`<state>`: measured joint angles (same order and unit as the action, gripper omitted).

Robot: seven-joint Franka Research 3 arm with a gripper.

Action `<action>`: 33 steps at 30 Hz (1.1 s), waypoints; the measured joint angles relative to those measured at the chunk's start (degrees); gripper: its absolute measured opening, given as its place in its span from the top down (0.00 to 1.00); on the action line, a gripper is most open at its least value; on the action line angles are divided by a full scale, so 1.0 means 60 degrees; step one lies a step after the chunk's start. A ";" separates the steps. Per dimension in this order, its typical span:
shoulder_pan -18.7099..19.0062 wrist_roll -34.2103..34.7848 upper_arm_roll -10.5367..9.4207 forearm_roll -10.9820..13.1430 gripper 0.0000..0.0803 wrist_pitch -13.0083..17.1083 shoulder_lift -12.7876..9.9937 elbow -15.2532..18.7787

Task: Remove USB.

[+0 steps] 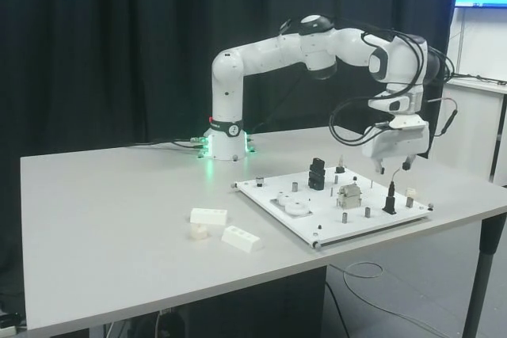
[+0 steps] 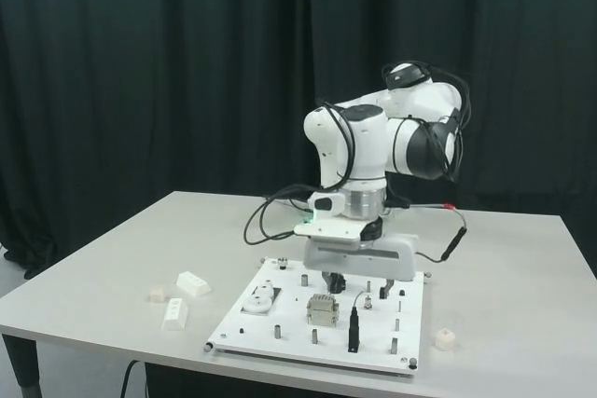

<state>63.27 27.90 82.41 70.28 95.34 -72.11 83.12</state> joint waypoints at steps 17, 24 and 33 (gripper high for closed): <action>-0.0134 0.0244 -0.0570 -0.0173 0.12 0.0749 -0.0013 -0.0014; -0.0196 0.0245 -0.0562 -0.0179 0.34 0.0681 0.0003 -0.0169; -0.0339 0.0336 -0.0543 -0.0386 0.83 0.0466 0.0079 -0.0414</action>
